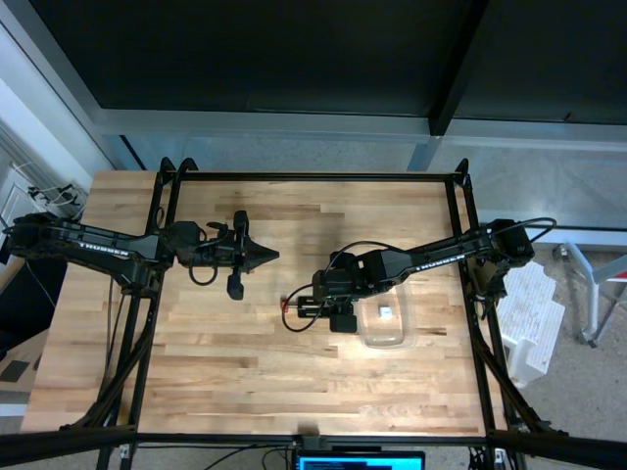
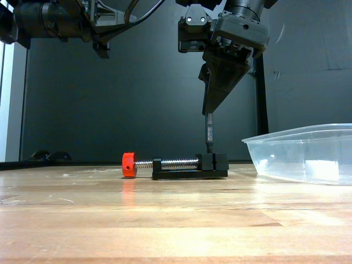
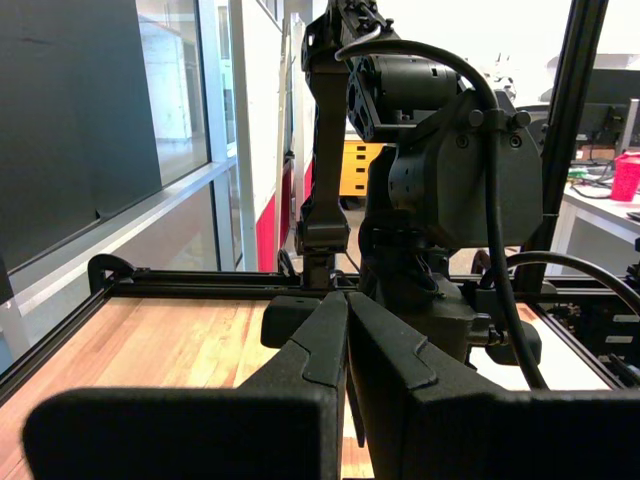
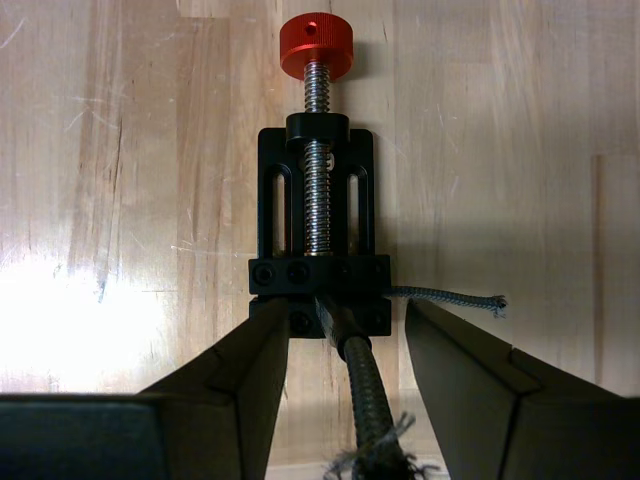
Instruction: Remove the USB-C connector from taskboard and place in the container
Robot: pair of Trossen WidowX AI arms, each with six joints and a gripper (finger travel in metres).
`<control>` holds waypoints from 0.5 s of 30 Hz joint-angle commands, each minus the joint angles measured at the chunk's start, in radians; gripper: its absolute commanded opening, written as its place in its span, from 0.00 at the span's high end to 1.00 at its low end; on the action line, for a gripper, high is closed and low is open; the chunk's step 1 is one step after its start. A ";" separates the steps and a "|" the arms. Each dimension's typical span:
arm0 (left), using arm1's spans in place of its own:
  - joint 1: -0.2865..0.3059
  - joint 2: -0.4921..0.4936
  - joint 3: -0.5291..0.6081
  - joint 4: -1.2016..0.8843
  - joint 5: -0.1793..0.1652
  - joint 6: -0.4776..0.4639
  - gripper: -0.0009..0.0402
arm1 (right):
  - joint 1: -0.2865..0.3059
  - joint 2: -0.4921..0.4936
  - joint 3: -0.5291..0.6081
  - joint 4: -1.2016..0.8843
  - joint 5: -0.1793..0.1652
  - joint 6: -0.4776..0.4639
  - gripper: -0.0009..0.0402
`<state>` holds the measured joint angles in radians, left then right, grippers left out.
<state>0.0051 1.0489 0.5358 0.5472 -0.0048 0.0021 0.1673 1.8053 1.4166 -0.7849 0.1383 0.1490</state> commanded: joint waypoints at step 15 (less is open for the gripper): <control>0.000 0.000 0.000 0.000 0.000 0.000 0.98 | 0.001 -0.001 0.000 0.006 -0.003 0.000 0.83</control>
<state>0.0051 1.0489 0.5354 0.5472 -0.0044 0.0017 0.1680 1.8053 1.4158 -0.7792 0.1356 0.1505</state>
